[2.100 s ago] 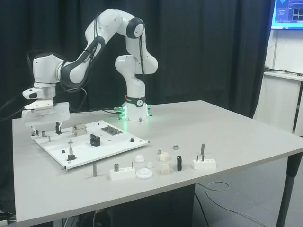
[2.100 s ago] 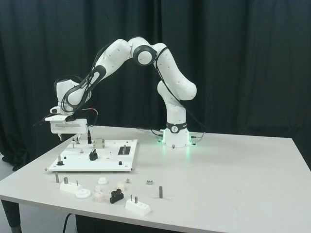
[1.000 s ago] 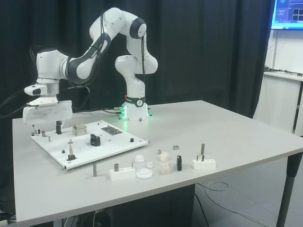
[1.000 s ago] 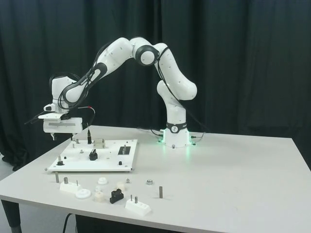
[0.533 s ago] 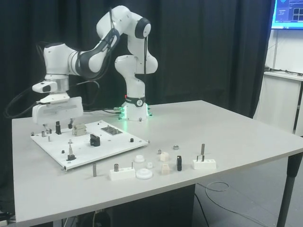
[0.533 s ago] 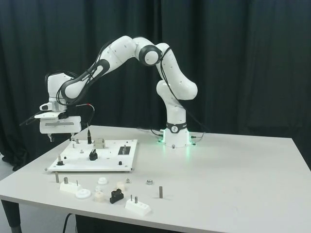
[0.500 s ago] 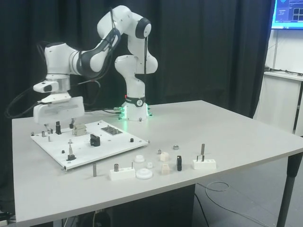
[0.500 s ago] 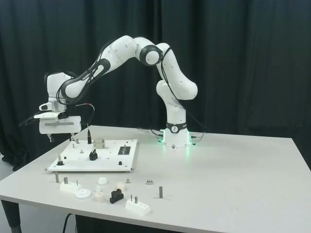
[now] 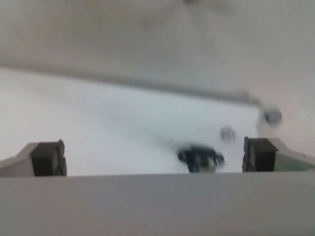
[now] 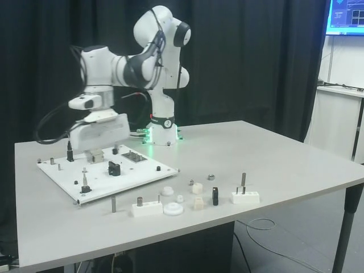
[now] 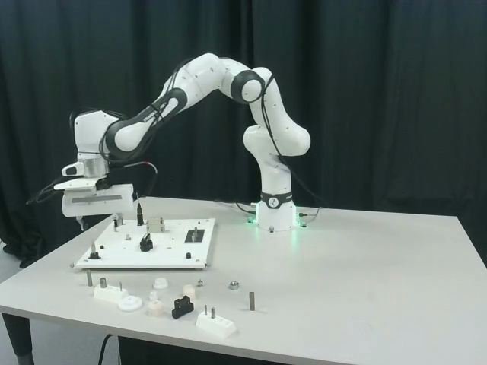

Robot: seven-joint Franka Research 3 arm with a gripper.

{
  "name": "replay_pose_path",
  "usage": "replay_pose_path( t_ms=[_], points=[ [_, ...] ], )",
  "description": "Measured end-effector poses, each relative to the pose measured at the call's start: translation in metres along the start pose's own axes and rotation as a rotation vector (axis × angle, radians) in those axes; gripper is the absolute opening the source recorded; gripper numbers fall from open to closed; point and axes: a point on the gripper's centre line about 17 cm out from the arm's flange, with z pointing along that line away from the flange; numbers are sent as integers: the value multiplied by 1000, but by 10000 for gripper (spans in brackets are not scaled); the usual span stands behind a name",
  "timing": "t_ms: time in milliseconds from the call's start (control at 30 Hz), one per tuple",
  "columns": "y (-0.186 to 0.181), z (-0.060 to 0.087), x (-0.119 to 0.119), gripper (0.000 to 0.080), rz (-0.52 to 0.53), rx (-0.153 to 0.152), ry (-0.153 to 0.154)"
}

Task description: Pick round peg 1.

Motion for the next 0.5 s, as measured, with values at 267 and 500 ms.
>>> replay_pose_path(
  t_ms=[267, 500],
  points=[
    [-29, 10, 50, 800, -56, 11, -9],
    [-49, 26, 83, 800, -112, 3, -27]
  ],
)
